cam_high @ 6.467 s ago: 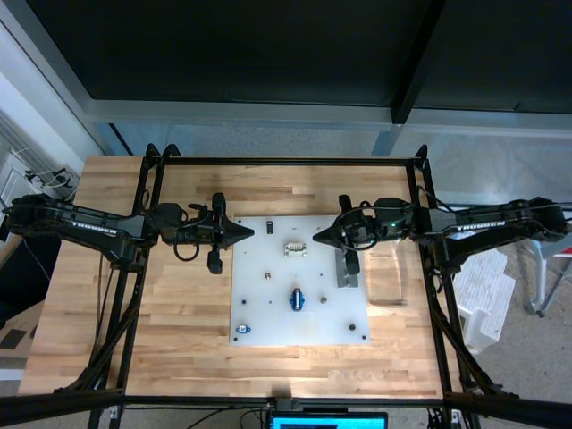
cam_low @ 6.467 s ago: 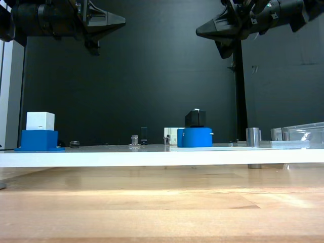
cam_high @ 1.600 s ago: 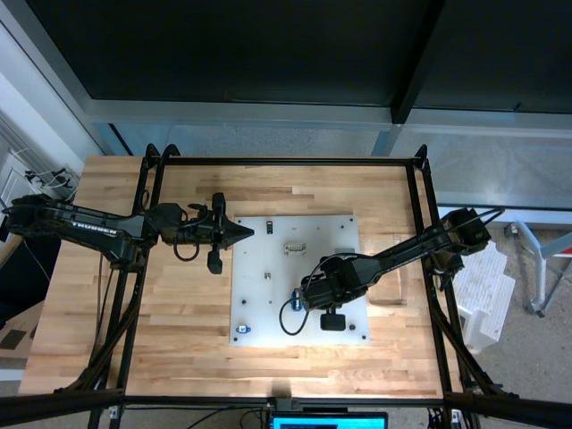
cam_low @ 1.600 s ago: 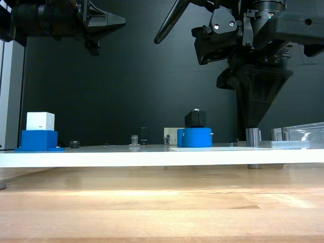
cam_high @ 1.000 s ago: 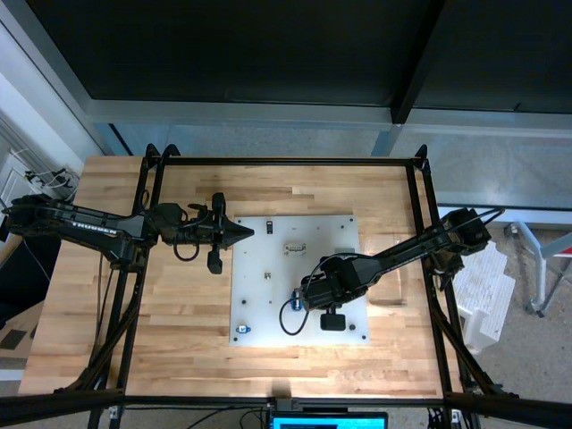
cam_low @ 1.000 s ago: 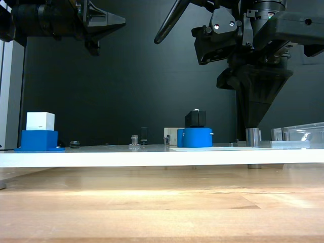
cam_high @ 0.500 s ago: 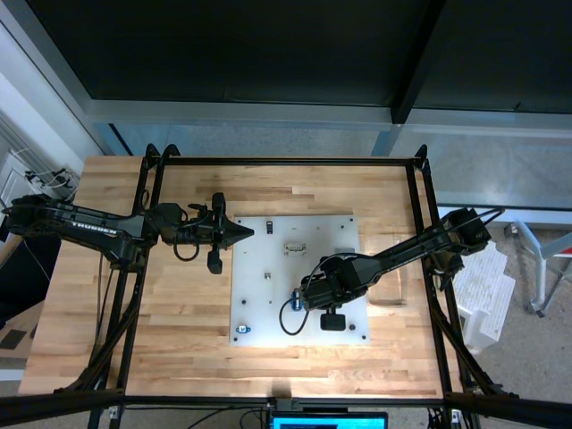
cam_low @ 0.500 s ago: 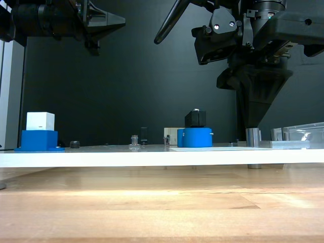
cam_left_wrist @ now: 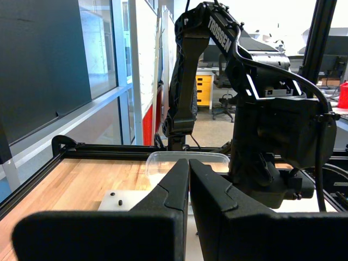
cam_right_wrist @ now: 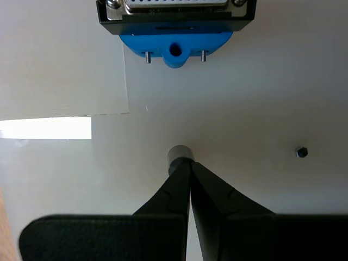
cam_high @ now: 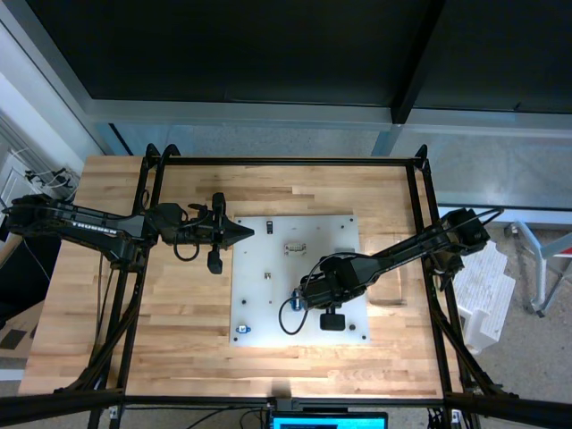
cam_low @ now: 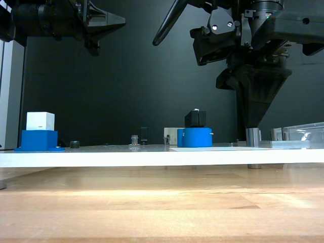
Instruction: Remove the 16mm cylinder and place in the container
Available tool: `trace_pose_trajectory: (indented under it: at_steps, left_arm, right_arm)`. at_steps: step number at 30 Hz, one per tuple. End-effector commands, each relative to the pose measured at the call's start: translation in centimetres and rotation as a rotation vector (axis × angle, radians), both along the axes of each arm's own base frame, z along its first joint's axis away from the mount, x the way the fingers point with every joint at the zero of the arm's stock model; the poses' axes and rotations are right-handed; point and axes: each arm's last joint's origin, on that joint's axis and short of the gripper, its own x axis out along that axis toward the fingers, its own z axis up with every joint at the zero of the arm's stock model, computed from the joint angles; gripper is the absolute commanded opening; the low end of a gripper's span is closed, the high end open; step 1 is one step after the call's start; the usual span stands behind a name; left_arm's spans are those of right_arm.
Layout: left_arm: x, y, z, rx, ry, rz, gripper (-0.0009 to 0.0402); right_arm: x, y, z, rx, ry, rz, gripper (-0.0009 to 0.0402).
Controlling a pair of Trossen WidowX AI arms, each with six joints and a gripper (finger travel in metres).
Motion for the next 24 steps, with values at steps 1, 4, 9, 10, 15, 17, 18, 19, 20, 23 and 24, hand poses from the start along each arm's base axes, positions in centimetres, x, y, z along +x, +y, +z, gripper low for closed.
trace_pose_trajectory:
  at_steps: [1, 4, 9, 10, 15, 17, 18, 19, 20, 23, 24]
  left_arm:
    - [0.0, 0.0, 0.0, 0.0, 0.0, 0.0, 0.0]
    - [0.0, 0.0, 0.0, 0.0, 0.0, 0.0, 0.0]
    - [0.0, 0.0, 0.0, 0.0, 0.0, 0.0, 0.0]
    - [0.0, 0.0, 0.0, 0.0, 0.0, 0.0, 0.0]
    - [0.0, 0.0, 0.0, 0.0, 0.0, 0.0, 0.0]
    - [0.0, 0.0, 0.0, 0.0, 0.0, 0.0, 0.0]
    - [0.0, 0.0, 0.0, 0.0, 0.0, 0.0, 0.0]
    - [0.0, 0.0, 0.0, 0.0, 0.0, 0.0, 0.0]
    - [0.0, 0.0, 0.0, 0.0, 0.0, 0.0, 0.0]
    - [0.0, 0.0, 0.0, 0.0, 0.0, 0.0, 0.0]
    - [0.0, 0.0, 0.0, 0.0, 0.0, 0.0, 0.0]
  right_arm:
    - [0.1, 0.0, 1.0, 0.004, -0.029, -0.004, 0.0]
    - [-0.1, 0.0, 1.6, 0.009, -0.04, -0.008, 0.0008]
    - [-0.7, -0.2, 2.8, 0.016, -0.057, -0.018, 0.0042]
    - [-0.7, -0.2, 2.8, 0.017, -0.055, -0.023, 0.0049]
    - [-0.6, -0.2, 2.6, 0.008, -0.054, -0.023, 0.0092]
    - [-0.6, -0.1, 2.4, 0.007, -0.052, -0.022, 0.0115]
    - [-0.5, -0.1, 2.3, 0.004, -0.053, -0.021, 0.0128]
    - [-0.4, 0.0, 2.1, -0.006, -0.052, -0.024, 0.0142]
    - [-0.5, 0.0, 2.0, -0.019, -0.052, -0.027, 0.0156]
    - [-0.4, 0.2, 1.3, -0.027, -0.03, -0.02, 0.0194]
    - [-0.3, 0.3, 0.9, -0.029, -0.024, -0.019, 0.0204]
